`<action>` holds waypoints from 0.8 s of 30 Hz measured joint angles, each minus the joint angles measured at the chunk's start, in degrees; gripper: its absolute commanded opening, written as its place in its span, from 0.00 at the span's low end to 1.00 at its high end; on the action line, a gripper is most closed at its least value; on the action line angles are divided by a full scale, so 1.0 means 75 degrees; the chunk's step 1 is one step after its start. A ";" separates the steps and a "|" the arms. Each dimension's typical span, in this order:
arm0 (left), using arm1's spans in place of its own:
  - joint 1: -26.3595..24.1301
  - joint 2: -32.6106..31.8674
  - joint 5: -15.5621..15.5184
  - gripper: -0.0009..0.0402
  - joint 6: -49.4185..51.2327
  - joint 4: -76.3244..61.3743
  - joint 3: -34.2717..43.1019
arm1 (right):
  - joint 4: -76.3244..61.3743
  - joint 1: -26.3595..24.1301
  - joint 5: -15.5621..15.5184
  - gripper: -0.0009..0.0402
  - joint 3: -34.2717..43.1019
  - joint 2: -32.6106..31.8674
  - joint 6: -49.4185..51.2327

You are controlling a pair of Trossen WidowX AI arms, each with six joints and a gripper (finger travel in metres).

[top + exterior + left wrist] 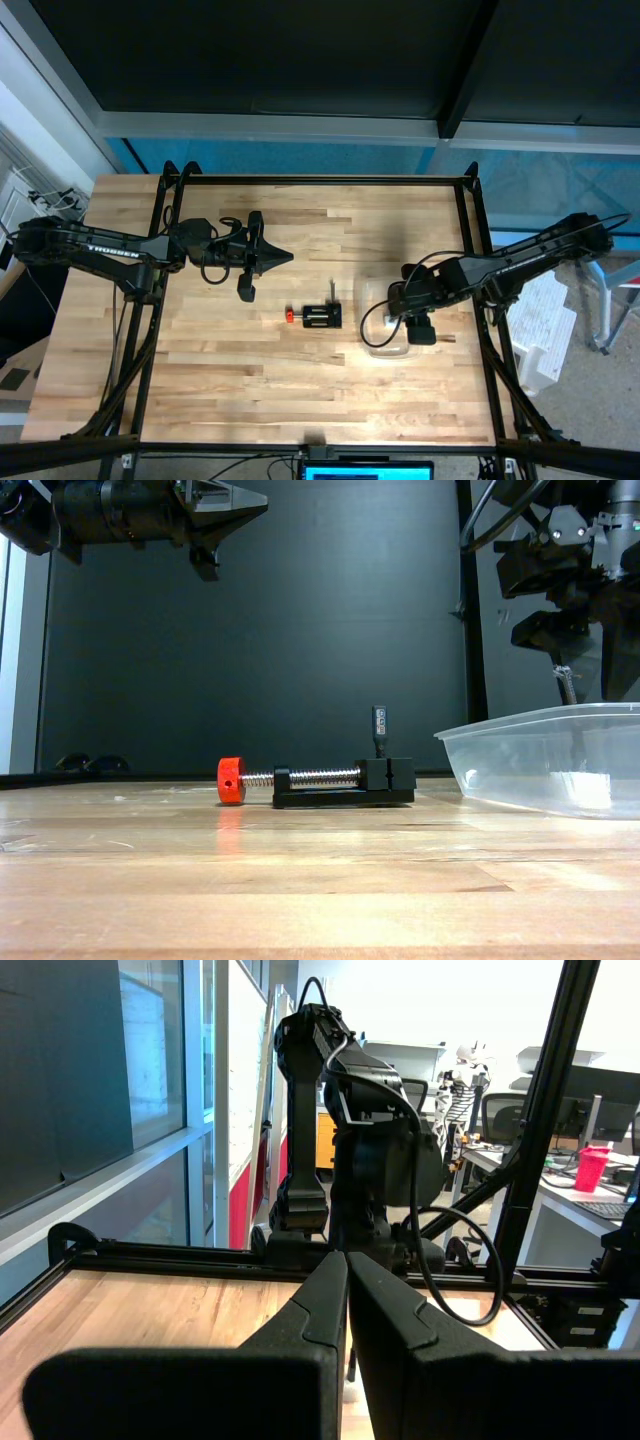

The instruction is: Pick the usb-c connector and install on the hub

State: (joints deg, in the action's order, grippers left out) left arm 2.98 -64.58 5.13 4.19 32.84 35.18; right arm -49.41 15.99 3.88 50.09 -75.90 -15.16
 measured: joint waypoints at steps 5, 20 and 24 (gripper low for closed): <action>0.0000 -0.0003 -0.0003 0.02 0.0003 0.0003 0.0000 | 0.0254 0.0017 0.0000 0.51 0.0000 -0.0259 0.0000; 0.0000 -0.0003 0.0000 0.02 0.0000 0.0003 0.0000 | 0.0560 0.0047 -0.0003 0.51 0.0000 -0.0449 -0.0050; 0.0000 -0.0003 0.0000 0.02 0.0003 -0.0003 0.0003 | 0.0720 0.0052 -0.0003 0.51 0.0000 -0.0449 -0.0082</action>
